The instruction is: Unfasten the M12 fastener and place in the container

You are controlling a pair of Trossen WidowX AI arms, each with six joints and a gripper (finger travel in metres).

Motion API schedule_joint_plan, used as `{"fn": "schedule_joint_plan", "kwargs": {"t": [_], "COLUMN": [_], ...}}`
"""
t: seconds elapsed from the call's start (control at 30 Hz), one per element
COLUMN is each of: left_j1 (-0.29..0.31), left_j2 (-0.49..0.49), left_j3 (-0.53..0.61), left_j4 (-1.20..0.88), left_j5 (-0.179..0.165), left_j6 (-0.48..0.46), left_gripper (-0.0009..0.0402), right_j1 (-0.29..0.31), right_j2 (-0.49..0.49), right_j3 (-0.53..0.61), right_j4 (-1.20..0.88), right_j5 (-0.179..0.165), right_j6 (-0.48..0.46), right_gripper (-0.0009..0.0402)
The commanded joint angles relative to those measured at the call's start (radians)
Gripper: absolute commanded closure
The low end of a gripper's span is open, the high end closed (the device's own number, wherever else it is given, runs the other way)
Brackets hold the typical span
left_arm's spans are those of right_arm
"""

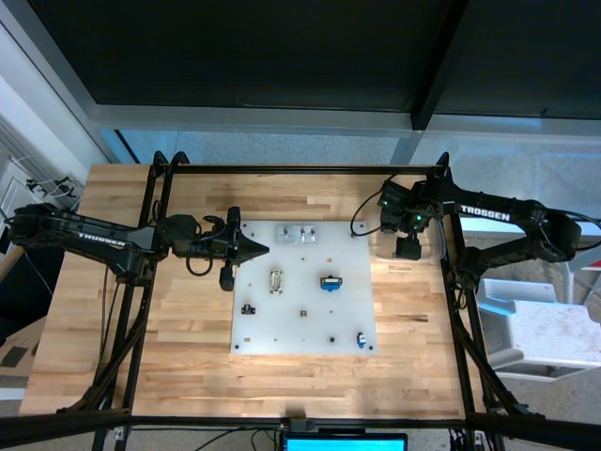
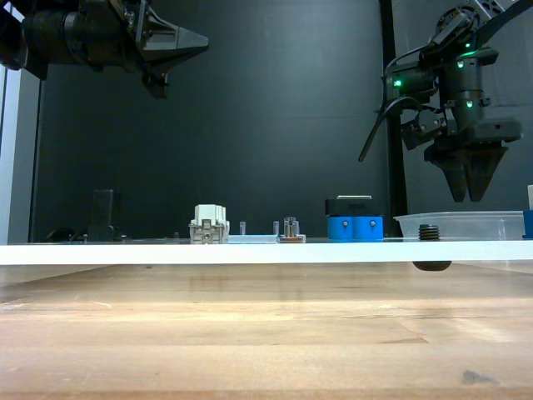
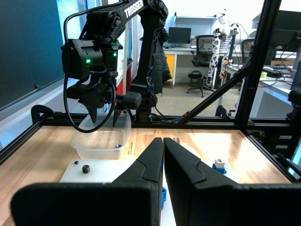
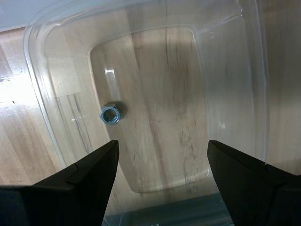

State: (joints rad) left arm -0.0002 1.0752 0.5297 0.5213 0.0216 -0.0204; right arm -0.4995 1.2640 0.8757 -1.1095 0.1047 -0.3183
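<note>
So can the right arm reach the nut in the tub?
Probably yes: the right tool hangs open above the lidless tub, nothing covering the nut. The left tool is shut over the board's left edge.

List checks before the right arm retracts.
1. Nut in container: ok, it lies on the floor of the tub.
2. Stud bare, ribs showing: ok.
3. Right gripper open, empty, above container: ok.
4. Left gripper shut, raised at the left edge of the board, far from container: ok.
5. Nut threads undamaged: cannot tell.
</note>
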Motion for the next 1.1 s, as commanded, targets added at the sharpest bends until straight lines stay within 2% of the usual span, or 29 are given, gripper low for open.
{"fn": "schedule_joint_plan", "kwargs": {"t": [0.03, 1.1], "left_j1": [0.0, 0.0], "left_j2": [0.0, 0.0], "left_j3": [0.0, 0.0], "left_j4": [0.0, 0.0], "left_j5": [0.0, 0.0], "left_j6": [0.0, 0.0], "left_gripper": [0.0393, 0.0393], "right_j1": [0.0, 0.0], "right_j2": [0.0, 0.0], "right_j3": [0.0, 0.0], "right_j4": [0.0, 0.0], "right_j5": [0.0, 0.0], "right_j6": [0.0, 0.018], "right_gripper": [0.013, 0.013]}}
